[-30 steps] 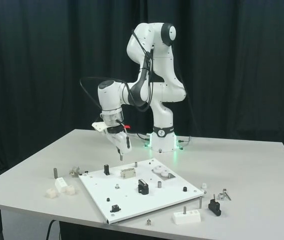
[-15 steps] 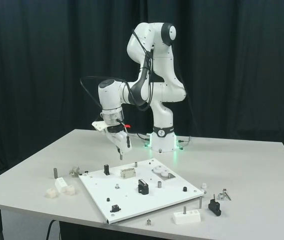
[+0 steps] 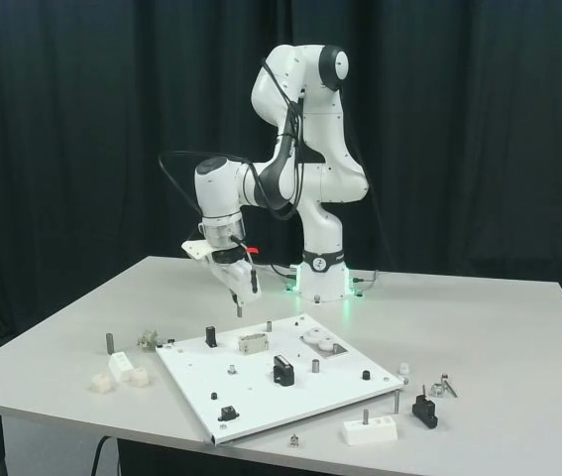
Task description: Place square peg 3.
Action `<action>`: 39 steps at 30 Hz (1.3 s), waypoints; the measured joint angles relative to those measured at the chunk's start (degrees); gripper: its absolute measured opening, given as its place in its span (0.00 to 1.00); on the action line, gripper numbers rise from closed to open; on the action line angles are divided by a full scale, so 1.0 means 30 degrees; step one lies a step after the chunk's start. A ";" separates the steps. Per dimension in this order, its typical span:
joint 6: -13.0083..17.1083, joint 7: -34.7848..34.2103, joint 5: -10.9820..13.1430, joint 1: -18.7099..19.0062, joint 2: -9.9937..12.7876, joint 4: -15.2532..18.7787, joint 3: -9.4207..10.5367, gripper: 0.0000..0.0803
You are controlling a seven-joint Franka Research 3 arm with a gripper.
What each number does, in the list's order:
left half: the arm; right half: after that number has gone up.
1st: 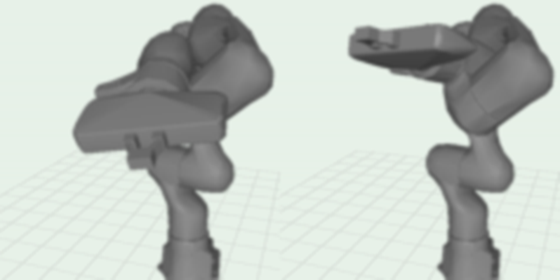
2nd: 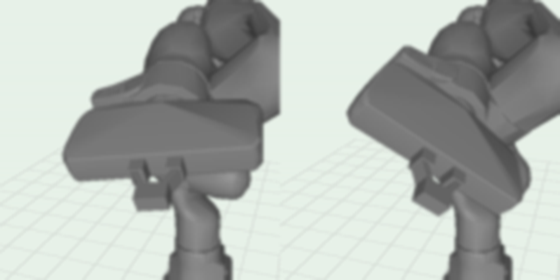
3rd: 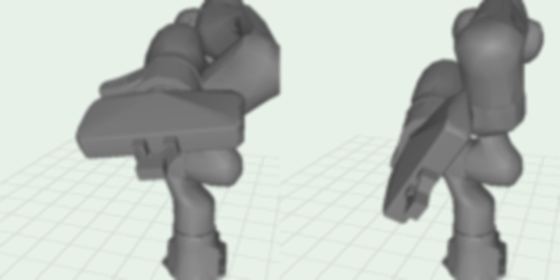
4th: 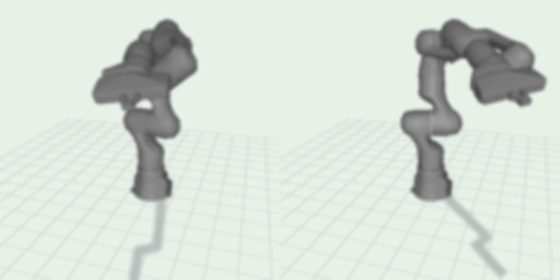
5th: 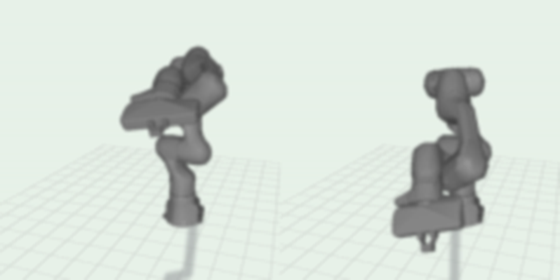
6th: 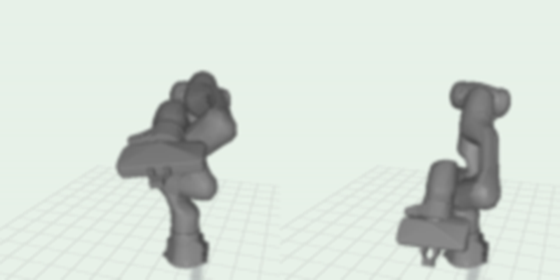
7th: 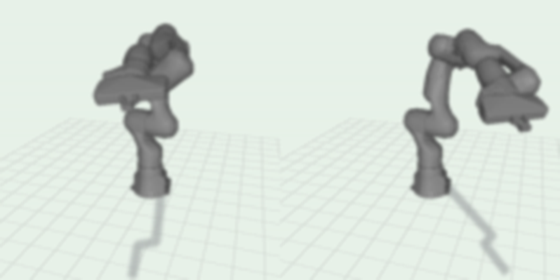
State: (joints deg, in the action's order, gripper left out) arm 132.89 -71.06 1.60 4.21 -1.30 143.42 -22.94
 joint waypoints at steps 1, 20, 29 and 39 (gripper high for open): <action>0.0014 0.0000 -0.0005 0.0007 0.0000 0.0000 0.0000 0.14; 0.0336 0.0001 -0.0252 0.0026 0.0003 -0.0002 0.0021 0.14; 0.0808 0.0001 -0.0852 0.0012 0.0010 -0.0081 -0.0005 0.14; 0.1139 0.0613 -0.2395 -0.0027 0.0025 -0.0470 -0.0257 0.14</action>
